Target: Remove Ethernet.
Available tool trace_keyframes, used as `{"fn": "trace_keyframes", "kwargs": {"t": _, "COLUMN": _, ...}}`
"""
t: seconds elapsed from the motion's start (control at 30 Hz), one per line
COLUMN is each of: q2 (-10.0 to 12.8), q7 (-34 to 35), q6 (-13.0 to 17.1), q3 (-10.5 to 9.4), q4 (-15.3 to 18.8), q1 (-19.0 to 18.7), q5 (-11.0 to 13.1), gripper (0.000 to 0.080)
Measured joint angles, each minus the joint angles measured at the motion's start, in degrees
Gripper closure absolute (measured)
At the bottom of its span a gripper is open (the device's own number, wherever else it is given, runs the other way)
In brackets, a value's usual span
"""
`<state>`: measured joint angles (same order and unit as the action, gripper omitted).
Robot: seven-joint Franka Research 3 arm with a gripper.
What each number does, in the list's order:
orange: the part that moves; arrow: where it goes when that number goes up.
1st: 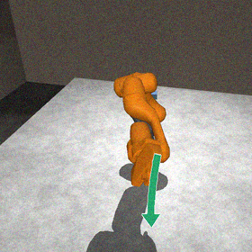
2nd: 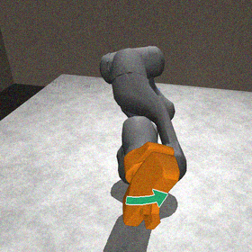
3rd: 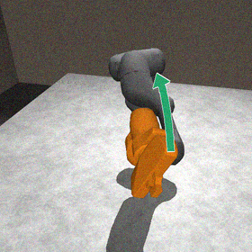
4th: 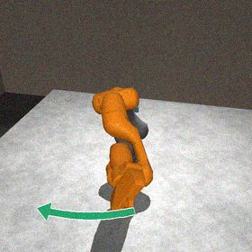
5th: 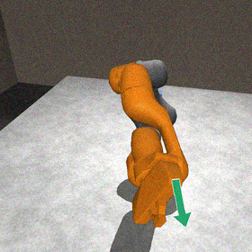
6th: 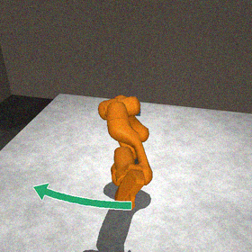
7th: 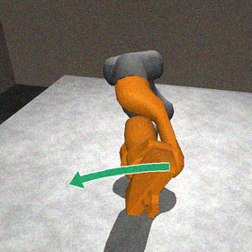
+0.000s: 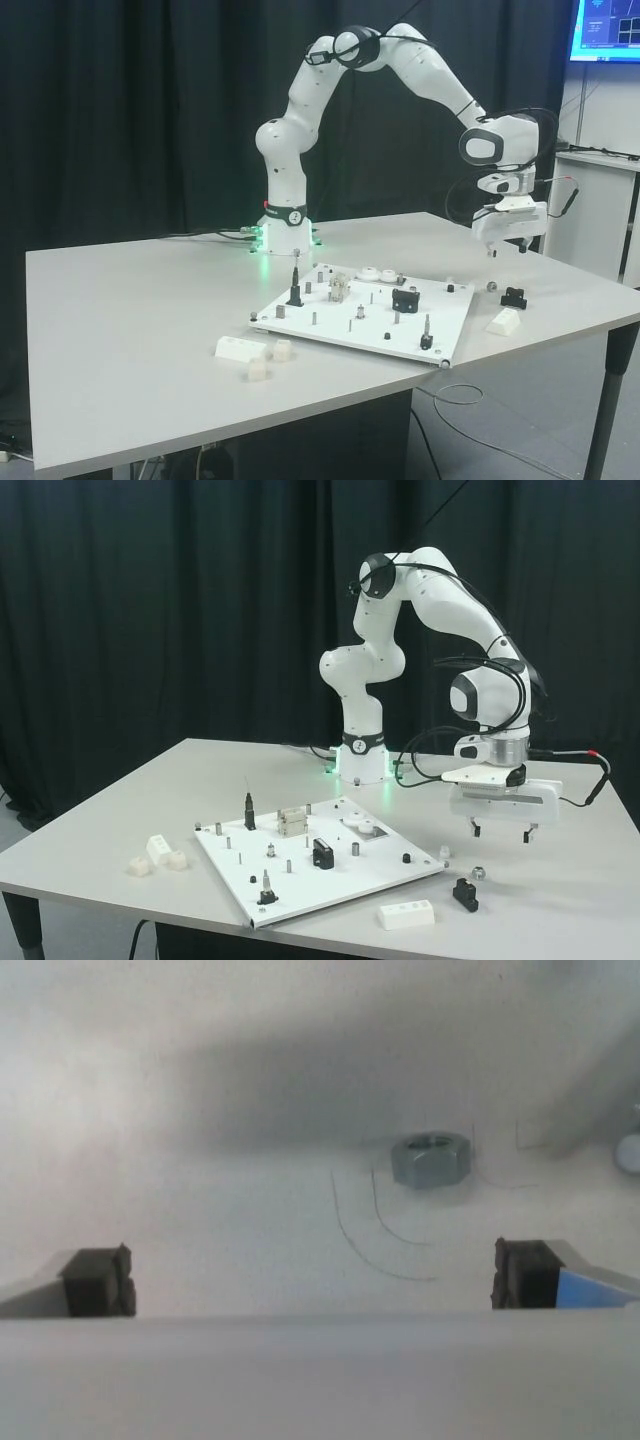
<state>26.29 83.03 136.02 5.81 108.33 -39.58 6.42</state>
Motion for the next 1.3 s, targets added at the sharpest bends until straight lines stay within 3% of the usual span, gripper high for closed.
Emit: {"fn": "trace_keyframes", "kwargs": {"t": 1.3, "q2": -0.2, "q7": 0.0, "q6": -0.4, "q3": 1.28, "q4": -0.5, "q1": 0.0, "q5": -0.1, "gripper": 0.0003}}
